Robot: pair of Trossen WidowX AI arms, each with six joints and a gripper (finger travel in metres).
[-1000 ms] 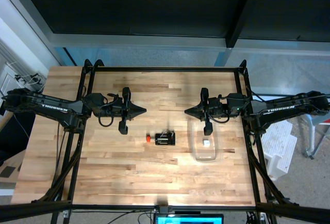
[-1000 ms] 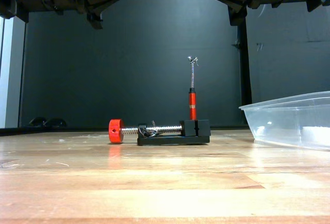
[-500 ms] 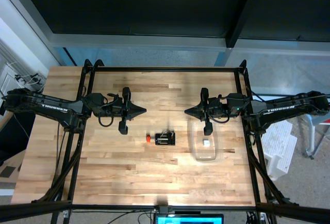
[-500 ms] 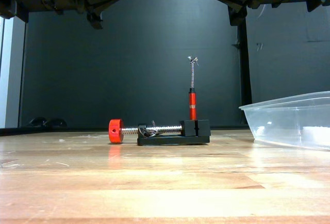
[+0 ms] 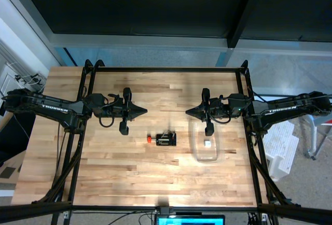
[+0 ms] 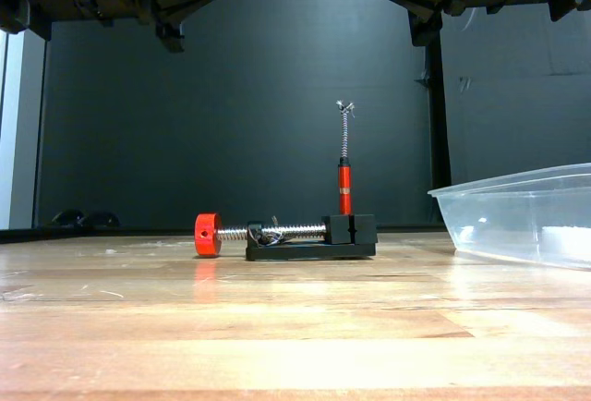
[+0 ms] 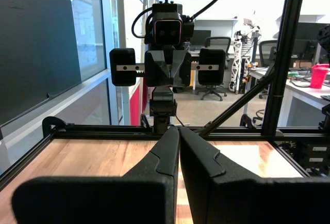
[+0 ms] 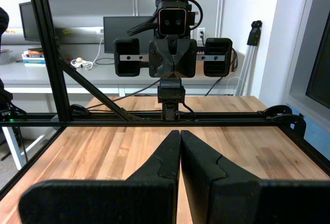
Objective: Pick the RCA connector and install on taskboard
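Observation:
The taskboard (image 5: 166,140) is a small black block near the table's middle, with a red knob (image 5: 149,139) at its left end. From table height the taskboard (image 6: 310,237) shows a silvery screw and a thin red post with a spring standing on it. I cannot make out the RCA connector in any view. My left gripper (image 5: 146,111) hovers high, left of and behind the block, fingers (image 7: 167,149) pressed together and shut on nothing. My right gripper (image 5: 187,112) mirrors it from the right, also shut and holding nothing, as the right wrist view (image 8: 180,133) shows.
A clear plastic tray (image 5: 199,155) lies right of the block, below the right gripper, with a small white cube (image 5: 207,143) inside. A black frame (image 5: 166,70) runs round the table. Both grippers hang well above the tabletop in the low view.

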